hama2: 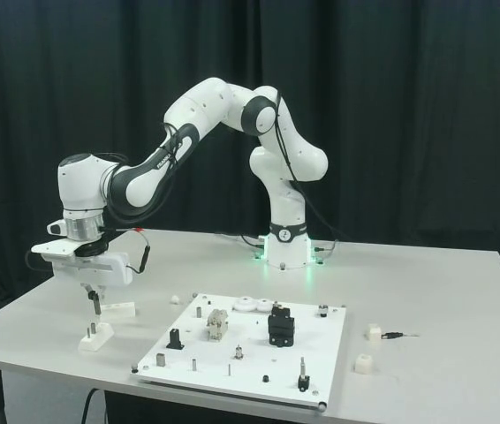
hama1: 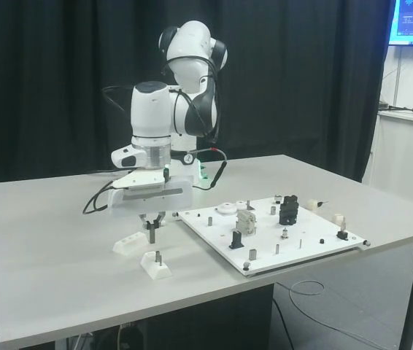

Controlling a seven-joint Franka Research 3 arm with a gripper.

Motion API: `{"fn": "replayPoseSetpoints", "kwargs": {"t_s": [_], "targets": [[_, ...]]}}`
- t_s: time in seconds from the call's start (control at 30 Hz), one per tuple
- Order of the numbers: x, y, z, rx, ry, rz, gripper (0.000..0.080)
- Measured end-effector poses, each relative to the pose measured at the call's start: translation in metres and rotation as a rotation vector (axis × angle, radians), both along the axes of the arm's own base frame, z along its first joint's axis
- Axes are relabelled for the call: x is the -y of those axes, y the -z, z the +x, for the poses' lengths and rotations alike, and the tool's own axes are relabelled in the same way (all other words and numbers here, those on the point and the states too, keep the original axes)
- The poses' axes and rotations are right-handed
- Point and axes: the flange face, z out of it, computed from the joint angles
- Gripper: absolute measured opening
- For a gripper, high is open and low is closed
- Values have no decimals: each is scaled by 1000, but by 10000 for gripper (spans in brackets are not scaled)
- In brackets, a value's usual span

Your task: Insert square peg 3.

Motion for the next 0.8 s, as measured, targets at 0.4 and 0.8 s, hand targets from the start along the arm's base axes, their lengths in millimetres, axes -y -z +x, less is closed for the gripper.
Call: {"fn": "replayPoseSetpoints", "kwargs": {"t_s": [0.4, 0.8], "targets": [[-1, -1, 1, 1, -5, 0, 106], [-1, -3, 1, 5, -12, -1, 106]]}}
